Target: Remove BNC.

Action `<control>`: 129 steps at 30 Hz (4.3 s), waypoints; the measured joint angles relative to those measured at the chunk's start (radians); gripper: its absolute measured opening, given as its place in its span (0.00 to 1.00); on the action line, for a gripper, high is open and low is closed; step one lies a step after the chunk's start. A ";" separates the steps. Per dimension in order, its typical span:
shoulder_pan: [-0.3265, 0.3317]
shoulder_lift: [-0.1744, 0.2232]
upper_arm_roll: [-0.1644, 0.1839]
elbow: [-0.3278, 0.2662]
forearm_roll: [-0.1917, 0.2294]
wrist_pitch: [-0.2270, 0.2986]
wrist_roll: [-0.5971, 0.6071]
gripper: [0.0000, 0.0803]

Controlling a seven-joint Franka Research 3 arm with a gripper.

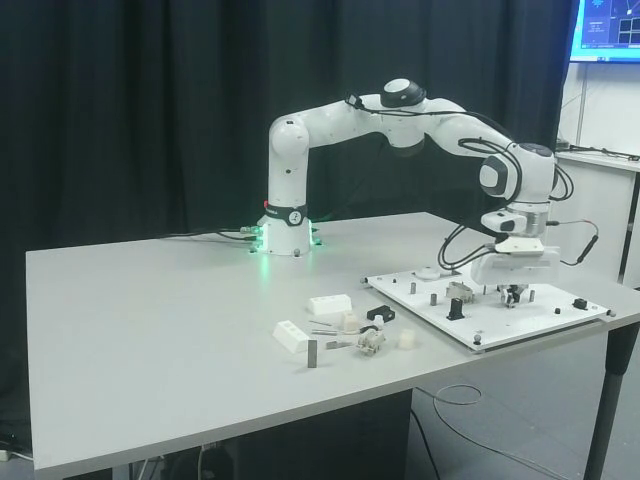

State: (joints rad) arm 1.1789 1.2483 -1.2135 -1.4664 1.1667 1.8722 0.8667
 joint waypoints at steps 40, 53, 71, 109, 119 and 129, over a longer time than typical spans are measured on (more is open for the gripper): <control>-0.004 -0.003 0.000 0.000 0.005 -0.008 -0.520 0.15; -0.006 -0.003 0.000 0.000 0.012 -0.010 -0.633 0.15; -0.007 -0.004 0.000 0.001 0.014 -0.012 -0.779 0.15; -0.008 -0.008 0.000 0.001 0.012 -0.015 -1.021 0.15; -0.009 -0.009 0.000 0.001 0.012 -0.016 -1.122 0.15; -0.010 -0.009 0.000 0.002 0.012 -0.018 -1.228 0.15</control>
State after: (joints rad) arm 1.1691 1.2390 -1.2136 -1.4643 1.1784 1.8537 -0.3612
